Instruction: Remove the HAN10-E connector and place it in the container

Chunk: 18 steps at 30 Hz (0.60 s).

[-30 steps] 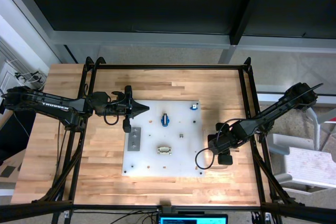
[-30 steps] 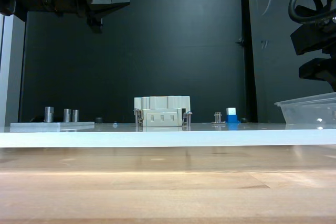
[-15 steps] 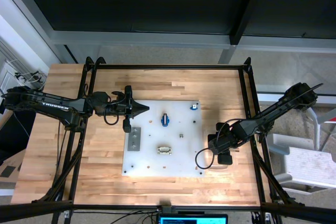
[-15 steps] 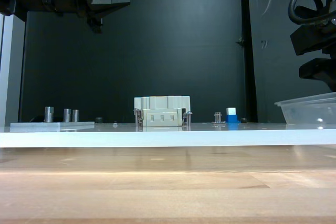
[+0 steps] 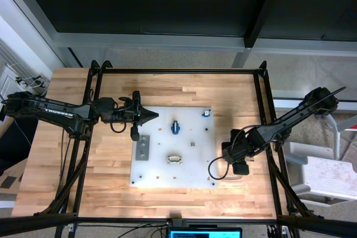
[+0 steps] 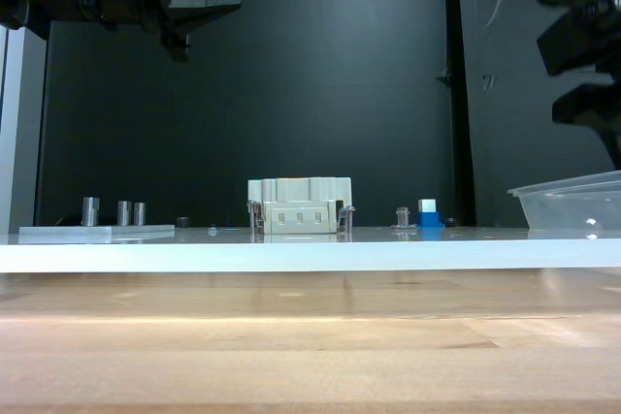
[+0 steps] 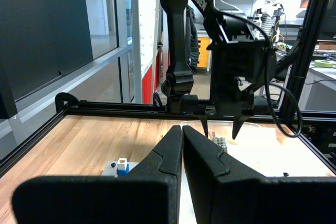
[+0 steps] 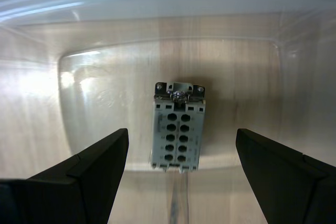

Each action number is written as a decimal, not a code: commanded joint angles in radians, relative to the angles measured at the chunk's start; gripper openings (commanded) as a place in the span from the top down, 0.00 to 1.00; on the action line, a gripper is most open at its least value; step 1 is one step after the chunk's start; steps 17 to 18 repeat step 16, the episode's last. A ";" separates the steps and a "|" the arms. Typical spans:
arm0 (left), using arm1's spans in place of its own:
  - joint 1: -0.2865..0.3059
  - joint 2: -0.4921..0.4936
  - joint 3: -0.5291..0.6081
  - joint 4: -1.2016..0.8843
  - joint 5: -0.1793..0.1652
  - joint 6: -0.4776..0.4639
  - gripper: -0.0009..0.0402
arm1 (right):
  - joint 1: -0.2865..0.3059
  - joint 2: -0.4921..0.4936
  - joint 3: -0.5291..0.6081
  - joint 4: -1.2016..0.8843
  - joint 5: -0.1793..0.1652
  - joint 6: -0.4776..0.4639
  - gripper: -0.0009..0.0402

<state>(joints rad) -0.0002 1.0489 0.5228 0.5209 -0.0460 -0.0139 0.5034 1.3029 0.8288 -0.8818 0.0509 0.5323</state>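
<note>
HAN10-E connector (image 8: 177, 126): lies flat on the floor of the container (image 8: 100, 77), pin holes up, untouched. Right gripper (image 8: 181, 132): hangs directly above it, spread wide, holding nothing. Left gripper (image 7: 182, 129): hovers over the far left corner of the task board (image 5: 189, 171), closed and empty.

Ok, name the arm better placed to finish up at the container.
Right. The right gripper hangs over the container, fingers open, the HAN10-E connector lying inside; it probably need only lift away. The left gripper, shut, hovers above the task board's far left corner.
</note>
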 commanded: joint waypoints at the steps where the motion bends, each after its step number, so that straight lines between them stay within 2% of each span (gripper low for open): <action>1: 0.000 0.000 0.000 0.000 0.000 0.000 0.98 | 0.002 -0.015 0.031 -0.056 0.000 0.003 0.28; 9: 0.000 0.000 0.000 0.000 0.000 0.000 0.98 | 0.013 -0.064 0.072 -0.090 -0.001 0.033 0.28; 18: 0.000 0.000 0.000 0.000 0.000 0.000 0.98 | 0.021 -0.069 0.073 -0.100 -0.001 0.060 0.28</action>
